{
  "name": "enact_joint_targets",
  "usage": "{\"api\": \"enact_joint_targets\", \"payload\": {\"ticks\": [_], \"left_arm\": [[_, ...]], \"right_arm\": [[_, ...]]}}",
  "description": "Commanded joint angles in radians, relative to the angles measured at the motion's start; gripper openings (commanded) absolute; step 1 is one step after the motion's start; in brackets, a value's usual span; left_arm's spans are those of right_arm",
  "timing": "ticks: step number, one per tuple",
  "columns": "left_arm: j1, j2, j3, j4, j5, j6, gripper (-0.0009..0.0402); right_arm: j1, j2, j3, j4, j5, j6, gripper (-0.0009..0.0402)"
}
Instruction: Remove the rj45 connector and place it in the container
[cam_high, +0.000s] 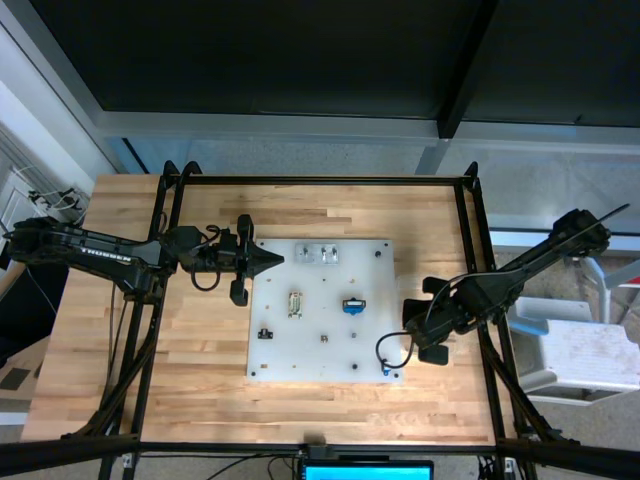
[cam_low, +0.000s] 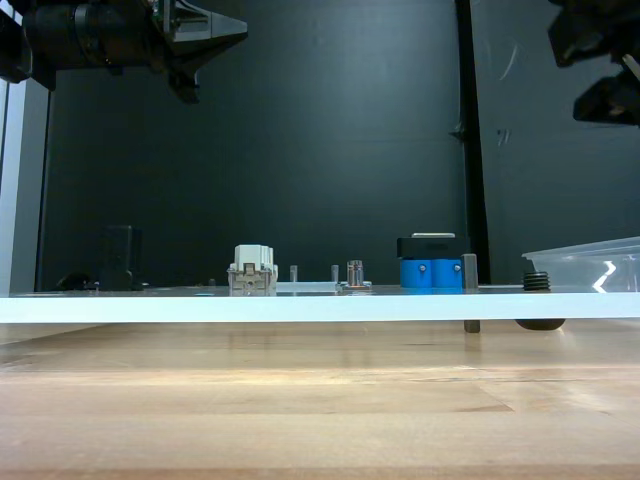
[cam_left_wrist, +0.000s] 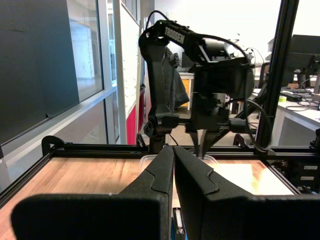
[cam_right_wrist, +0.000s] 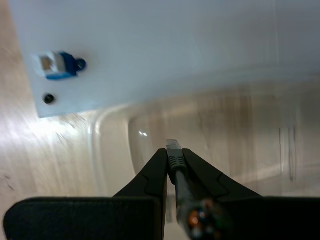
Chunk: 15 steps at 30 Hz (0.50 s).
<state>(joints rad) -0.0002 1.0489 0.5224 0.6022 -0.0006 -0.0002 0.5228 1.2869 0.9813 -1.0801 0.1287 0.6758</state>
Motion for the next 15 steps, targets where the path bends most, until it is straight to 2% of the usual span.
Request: {"api": "enact_joint_targets", "payload": {"ticks": [1, 8, 15], "left_arm": [[0.000, 0.000, 0.000, 0.000, 0.000, 0.000, 0.0001], [0.000, 0.000, 0.000, 0.000, 0.000, 0.000, 0.0001], [0.000, 0.000, 0.000, 0.001, 0.000, 0.000, 0.0001]], "right_arm": [[-0.006, -0.041, -0.044, 0.000, 0.001, 0.002, 0.0000], [-0.019, -0.103, -0.108, -0.001, 0.001, 0.006, 0.0000], [-0.019, -0.109, -0.115, 0.000, 0.001, 0.007, 0.0003]]}}
